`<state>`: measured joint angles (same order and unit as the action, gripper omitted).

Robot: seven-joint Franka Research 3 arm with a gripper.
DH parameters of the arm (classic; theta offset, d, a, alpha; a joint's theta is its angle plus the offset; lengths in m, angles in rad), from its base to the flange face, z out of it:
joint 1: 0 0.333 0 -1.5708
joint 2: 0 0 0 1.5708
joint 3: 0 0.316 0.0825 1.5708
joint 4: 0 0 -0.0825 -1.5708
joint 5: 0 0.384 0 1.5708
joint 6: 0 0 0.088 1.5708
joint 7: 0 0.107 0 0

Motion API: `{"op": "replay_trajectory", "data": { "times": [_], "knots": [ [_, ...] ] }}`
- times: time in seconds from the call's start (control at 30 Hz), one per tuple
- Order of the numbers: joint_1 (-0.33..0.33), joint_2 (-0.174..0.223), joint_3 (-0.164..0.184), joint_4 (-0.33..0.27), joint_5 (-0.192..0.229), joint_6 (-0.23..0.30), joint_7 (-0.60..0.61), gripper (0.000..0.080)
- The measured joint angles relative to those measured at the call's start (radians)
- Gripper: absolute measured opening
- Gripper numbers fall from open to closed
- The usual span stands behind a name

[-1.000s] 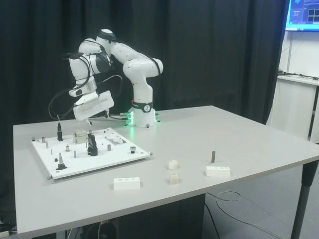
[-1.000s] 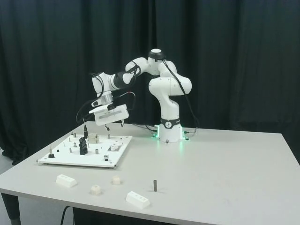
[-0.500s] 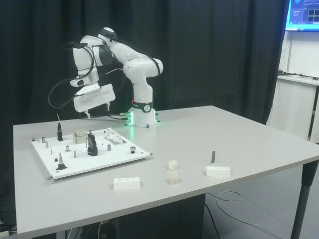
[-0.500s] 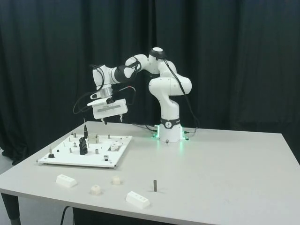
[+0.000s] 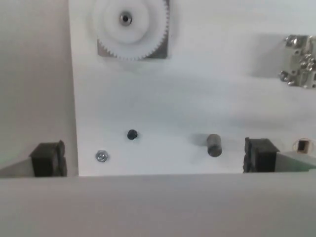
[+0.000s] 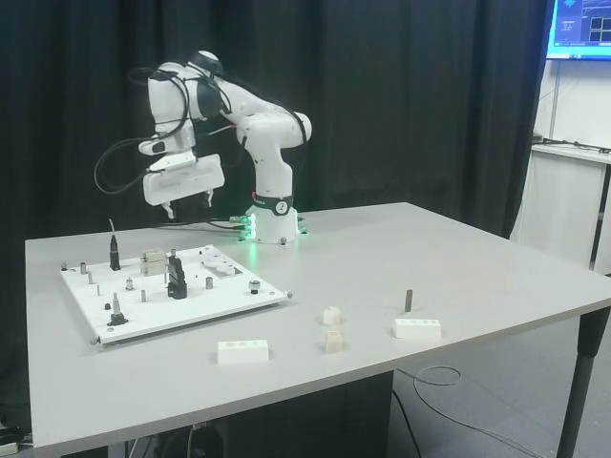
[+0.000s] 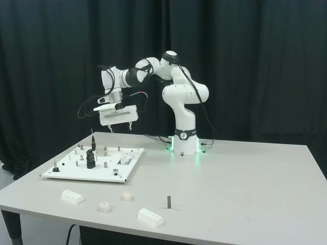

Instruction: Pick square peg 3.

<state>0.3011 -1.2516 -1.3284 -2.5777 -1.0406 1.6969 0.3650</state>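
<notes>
My gripper (image 6: 189, 206) (image 7: 121, 127) hangs open high above the far edge of the white board (image 6: 221, 292) (image 7: 97, 174), holding nothing. In the wrist view the two black fingertips (image 5: 48, 159) stand wide apart with only the board (image 5: 197, 98) far below them. There I see a white gear (image 5: 131, 27), a dark grey peg (image 5: 214, 144), a small black stud (image 5: 132, 134) and a square hole (image 5: 302, 145). Several short pegs stand on the board in the room views. I cannot tell which one is square peg 3. One dark peg (image 6: 409, 301) (image 7: 168, 202) stands alone on the grey table.
Two white blocks (image 6: 242, 351) (image 6: 417, 328) and two small white pieces (image 6: 331, 315) (image 6: 332, 341) lie near the table's front edge. A black upright fixture (image 6: 176, 275) stands on the board. The arm's base (image 6: 272, 218) sits at the back, and black curtains hang behind.
The arm has raised the gripper, from just above the board's fixtures to well above its far edge. Nothing on the board or table has moved.
</notes>
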Motion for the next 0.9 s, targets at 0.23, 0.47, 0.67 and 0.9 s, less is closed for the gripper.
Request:
{"op": "replay_trajectory", "data": {
  "times": [0.23,0.47,0.67,0.9],
  "knots": [
    [0.017,0.000,0.019,0.005,-0.003,0.000,0.018,0.0800],
    [0.033,0.000,0.033,0.008,-0.009,0.003,0.039,0.0800],
    [0.050,0.000,0.046,0.013,-0.014,0.008,0.053,0.0800],
    [0.068,0.000,0.054,0.017,-0.028,0.015,0.072,0.0800]
  ]
}}
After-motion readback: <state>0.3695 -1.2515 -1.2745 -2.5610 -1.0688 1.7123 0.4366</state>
